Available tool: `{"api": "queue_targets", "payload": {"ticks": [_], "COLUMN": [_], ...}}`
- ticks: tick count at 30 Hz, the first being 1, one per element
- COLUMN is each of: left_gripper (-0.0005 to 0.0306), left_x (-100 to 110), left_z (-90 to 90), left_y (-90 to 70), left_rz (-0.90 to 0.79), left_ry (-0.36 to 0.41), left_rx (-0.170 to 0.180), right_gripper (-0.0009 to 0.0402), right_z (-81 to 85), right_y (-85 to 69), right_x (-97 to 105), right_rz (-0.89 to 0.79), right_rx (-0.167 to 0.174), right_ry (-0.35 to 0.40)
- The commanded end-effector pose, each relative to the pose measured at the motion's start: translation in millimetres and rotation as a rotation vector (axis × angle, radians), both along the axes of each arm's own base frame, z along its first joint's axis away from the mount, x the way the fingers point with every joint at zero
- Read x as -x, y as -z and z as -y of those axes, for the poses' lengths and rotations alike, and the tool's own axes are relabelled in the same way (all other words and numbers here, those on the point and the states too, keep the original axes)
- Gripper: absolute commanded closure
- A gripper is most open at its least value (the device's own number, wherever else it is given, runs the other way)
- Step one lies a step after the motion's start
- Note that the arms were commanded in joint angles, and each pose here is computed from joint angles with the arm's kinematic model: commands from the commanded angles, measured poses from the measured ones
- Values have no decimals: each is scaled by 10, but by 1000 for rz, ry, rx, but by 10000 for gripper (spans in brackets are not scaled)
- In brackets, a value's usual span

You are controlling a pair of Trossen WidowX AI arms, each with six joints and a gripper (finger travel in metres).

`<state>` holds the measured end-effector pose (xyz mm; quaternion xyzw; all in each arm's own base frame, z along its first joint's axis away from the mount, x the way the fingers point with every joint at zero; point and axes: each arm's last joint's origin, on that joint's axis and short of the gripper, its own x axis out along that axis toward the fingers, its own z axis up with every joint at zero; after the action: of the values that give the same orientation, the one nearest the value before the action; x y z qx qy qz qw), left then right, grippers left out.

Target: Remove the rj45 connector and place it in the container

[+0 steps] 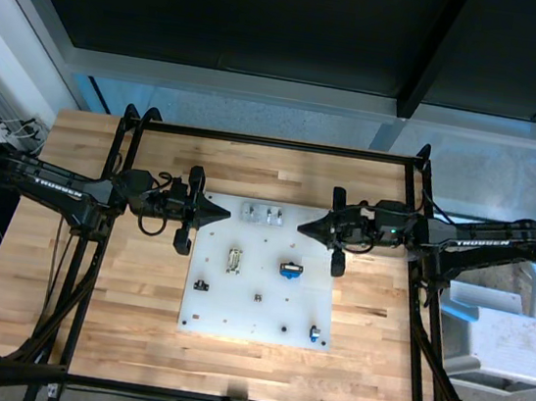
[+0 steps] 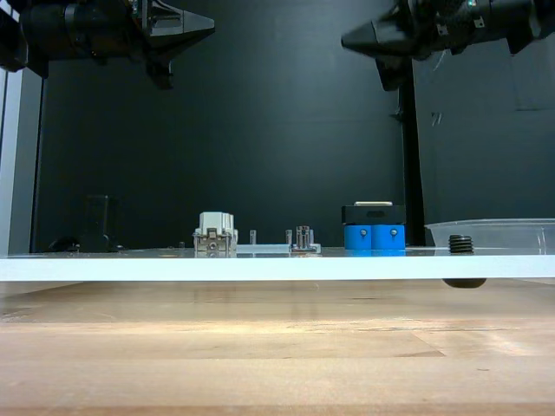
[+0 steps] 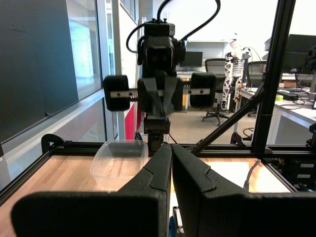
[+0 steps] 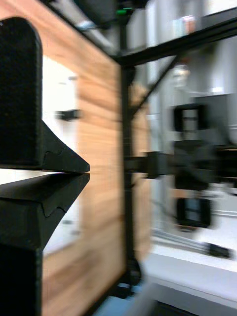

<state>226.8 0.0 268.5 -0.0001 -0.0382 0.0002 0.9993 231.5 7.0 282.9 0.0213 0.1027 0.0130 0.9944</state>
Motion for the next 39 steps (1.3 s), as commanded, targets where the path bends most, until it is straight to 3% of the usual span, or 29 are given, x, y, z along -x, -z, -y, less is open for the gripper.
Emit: {"api": "queue_targets", "payload": {"ticks": [1,9,21,35,39], "left_gripper": [300,300,300,300,300], "left_x": [0,-1,-1,0,0], "left_z": [-1,-1,-1,-1,-1], "left_y": [-1,-1,-1,-1,-1], "left_rz": [0,0,0,0,0], "left_ry": [0,0,0,0,0], "left_rx": [0,0,0,0,0], "right_gripper": [393,393,393,393,393], "right_z": [-33,-159,-482,-841,-913], "right_y": [-10,-54,56,148,176], "right_x": [20,60,19,73,160], "right_rz": [-115,-314,-641,-771,-809], "right_rx": [4,17,16,6,20], "right_ry": [-14,-8,-2,-37,12]}}
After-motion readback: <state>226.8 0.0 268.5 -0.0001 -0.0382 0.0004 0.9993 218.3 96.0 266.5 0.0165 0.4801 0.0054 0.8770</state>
